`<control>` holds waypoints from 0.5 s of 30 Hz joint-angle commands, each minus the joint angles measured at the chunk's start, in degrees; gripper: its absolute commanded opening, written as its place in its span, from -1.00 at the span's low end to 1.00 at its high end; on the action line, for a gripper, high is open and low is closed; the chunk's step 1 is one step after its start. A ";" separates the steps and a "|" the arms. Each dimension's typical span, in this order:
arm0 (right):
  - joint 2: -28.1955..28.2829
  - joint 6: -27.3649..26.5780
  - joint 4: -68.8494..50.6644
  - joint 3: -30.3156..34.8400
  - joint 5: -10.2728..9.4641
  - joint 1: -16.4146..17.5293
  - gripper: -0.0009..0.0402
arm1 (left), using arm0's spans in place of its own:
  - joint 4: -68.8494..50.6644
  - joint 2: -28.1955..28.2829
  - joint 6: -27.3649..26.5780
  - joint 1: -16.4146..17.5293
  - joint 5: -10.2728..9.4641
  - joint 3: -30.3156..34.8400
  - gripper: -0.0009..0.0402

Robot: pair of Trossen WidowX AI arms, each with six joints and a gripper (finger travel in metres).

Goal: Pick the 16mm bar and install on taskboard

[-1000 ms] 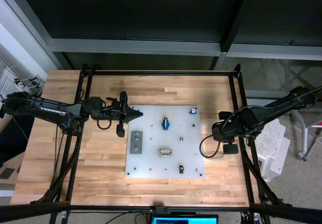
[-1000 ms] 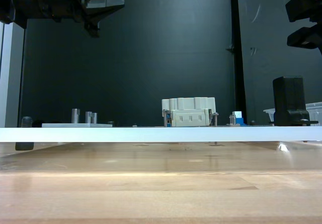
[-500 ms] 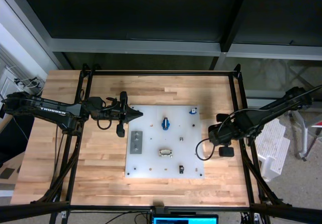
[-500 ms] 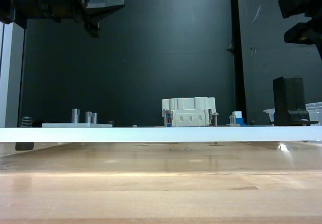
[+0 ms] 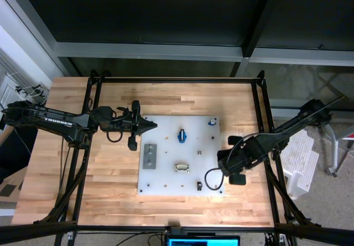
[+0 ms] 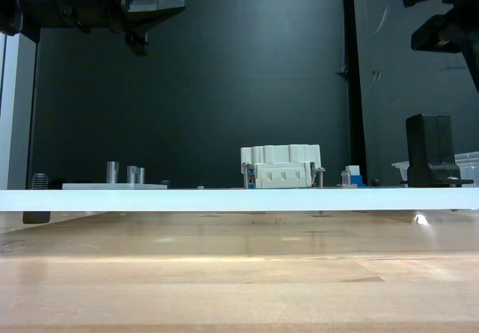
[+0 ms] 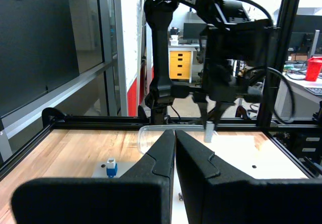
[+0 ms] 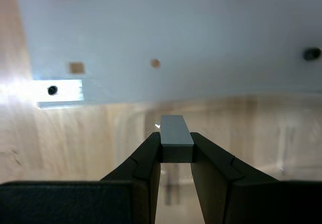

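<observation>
16mm bar [image 8: 177, 133] is pinched between the two fingers [image 8: 143, 163] of the right gripper [image 8: 176, 146], with its free end sticking out past the fingertips. It hangs in the air over the desk [image 5: 110, 196], just off the right edge of the white board [image 5: 166, 174] and toward that board's near right corner.

Judging by its look, the 16mm bar is a small, stiff, smooth metal piece. It is likely light, it will not bend or break, and it could slip or twist if the grip is loose. Taking hold partway along its length seems right, since the free end can then enter a hole. A crooked hold would probably jam it at the mouth.

On the left side of the board sits a grey block [image 5: 150, 155] with holes. A blue knob [image 5: 181, 136] stands nearer the board's far edge.

From the left wrist camera, a clear tray [image 7: 146, 133] shows below the right gripper. I cannot make out anything lying in it.

The left gripper [image 5: 149, 125] is held high over the board's far left corner. Its fingers are pressed together with nothing between them.
</observation>
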 commanded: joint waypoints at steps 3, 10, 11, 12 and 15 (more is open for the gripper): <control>3.72 2.62 1.49 2.25 -0.07 2.51 -0.90 | 0.00 0.02 0.00 0.00 0.02 0.00 -0.96; 8.00 4.28 1.64 4.81 0.04 5.03 -0.90 | 0.02 0.02 0.00 0.00 0.02 0.00 -0.96; 8.59 4.31 1.68 5.25 0.04 5.29 -0.90 | 0.02 0.00 0.00 0.00 0.02 0.00 -0.96; 9.11 4.37 1.73 5.66 0.04 5.57 -0.90 | 0.02 0.02 0.00 0.02 0.02 0.00 -0.96; 10.51 5.18 2.64 6.40 0.02 6.23 -0.90 | 0.00 0.02 0.00 0.00 0.02 0.00 -0.96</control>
